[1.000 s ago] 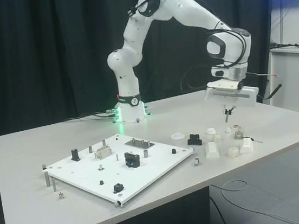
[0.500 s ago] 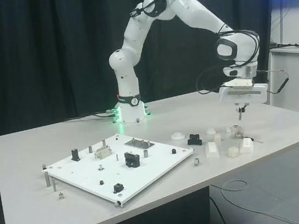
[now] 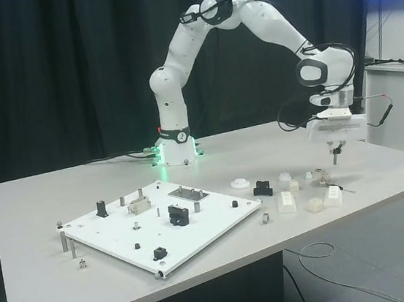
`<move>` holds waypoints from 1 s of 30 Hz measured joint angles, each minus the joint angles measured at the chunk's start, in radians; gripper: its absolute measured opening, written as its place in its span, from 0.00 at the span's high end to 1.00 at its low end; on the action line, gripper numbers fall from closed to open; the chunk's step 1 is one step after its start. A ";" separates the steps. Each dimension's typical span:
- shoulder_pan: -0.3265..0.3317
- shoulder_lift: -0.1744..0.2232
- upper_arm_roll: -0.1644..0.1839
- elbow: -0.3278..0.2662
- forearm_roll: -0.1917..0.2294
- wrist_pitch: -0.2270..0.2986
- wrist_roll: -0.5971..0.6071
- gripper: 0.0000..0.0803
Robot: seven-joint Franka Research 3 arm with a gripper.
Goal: Place square peg 2.
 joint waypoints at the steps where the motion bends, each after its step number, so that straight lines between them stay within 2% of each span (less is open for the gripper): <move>1: 0.001 0.003 0.000 0.000 0.001 0.005 0.003 0.91; 13: 0.006 0.038 0.004 0.000 0.042 0.066 0.018 0.91; 30: 0.007 0.067 0.021 0.003 0.054 0.120 0.018 0.91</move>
